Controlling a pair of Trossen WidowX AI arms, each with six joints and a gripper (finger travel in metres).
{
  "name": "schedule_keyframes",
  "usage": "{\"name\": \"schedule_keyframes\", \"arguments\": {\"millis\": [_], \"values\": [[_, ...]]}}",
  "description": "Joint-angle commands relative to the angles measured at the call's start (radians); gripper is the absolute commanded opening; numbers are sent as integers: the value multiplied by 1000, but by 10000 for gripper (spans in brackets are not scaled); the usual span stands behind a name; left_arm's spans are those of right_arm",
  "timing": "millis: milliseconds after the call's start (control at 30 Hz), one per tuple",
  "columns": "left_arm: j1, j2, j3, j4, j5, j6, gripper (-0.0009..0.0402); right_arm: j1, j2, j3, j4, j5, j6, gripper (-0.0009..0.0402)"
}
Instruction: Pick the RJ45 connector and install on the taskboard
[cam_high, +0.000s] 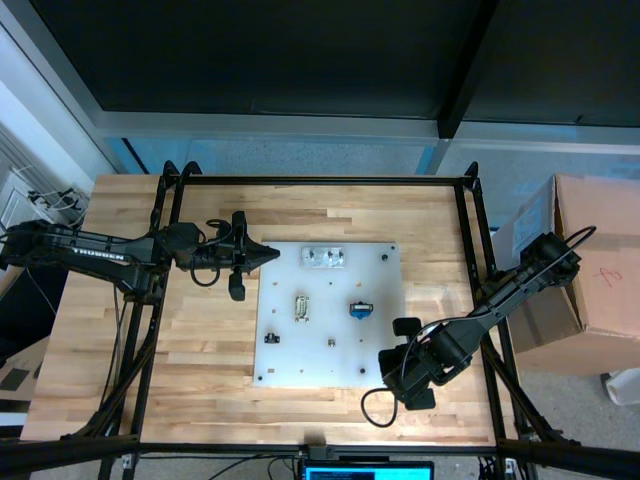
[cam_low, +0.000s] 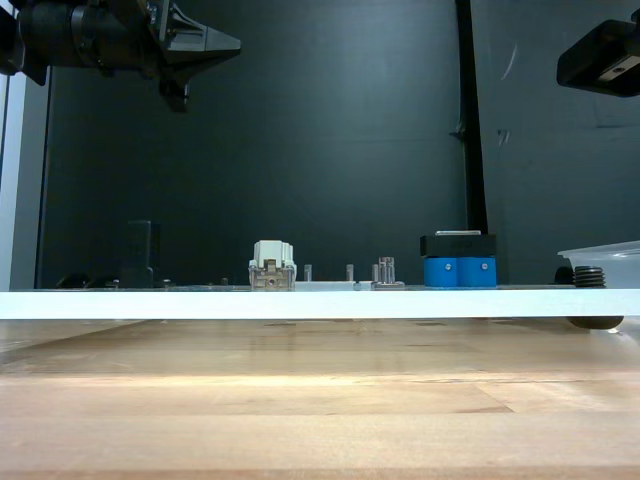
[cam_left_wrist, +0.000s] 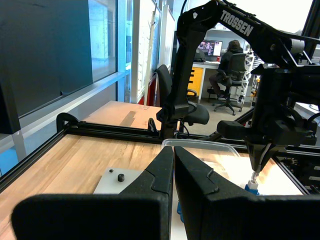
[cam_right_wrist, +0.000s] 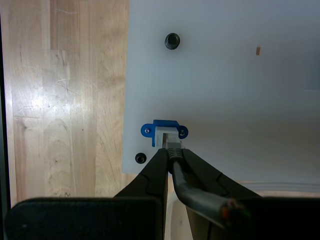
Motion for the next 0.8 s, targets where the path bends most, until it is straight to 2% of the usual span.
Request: {"name": "schedule_keyframes", "arguments": {"millis": [33,800], "values": [[0,0,0,0,0,0,0,4,0,-1,5,0,1,0],[0,0,0,0,0,0,0,10,0,-65,80,-1,5,0]]}}
